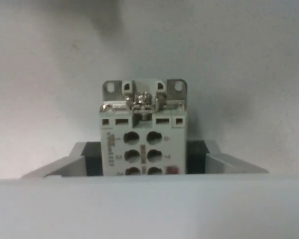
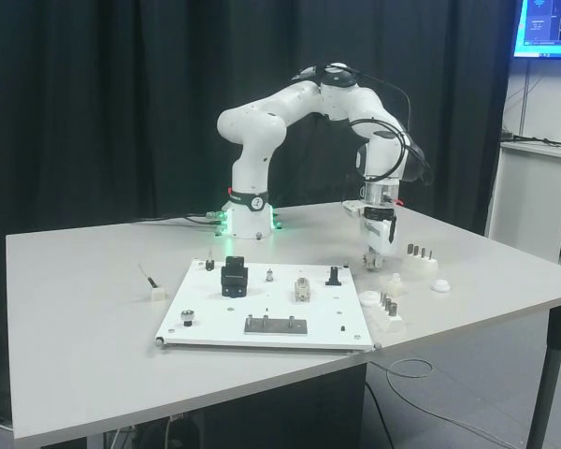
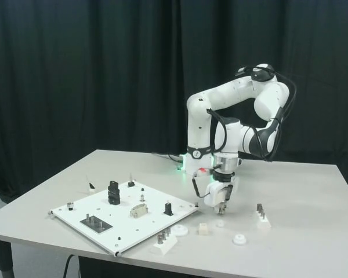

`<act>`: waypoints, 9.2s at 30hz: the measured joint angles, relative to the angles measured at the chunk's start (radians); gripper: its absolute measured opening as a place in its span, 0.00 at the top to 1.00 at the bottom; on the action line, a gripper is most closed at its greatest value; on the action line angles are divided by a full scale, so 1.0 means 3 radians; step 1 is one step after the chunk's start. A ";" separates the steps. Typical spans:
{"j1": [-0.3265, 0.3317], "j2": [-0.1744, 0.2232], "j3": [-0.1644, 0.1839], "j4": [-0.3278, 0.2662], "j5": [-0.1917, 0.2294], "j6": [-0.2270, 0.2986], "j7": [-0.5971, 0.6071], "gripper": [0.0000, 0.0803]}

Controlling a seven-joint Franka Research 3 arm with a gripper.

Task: Insert waterproof.

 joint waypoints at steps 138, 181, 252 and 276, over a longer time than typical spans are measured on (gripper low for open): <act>-0.0946 -0.0001 -0.0881 -0.0164 -0.0951 -0.0347 -0.5289 0.61; -0.1952 0.0088 -0.0678 0.0422 -0.0313 -0.0570 -0.6514 0.61; -0.2643 0.0308 -0.0422 0.1007 -0.0126 -0.1008 -0.6545 0.61; -0.2472 0.0308 -0.0359 0.0797 0.0038 -0.0794 -0.6548 0.61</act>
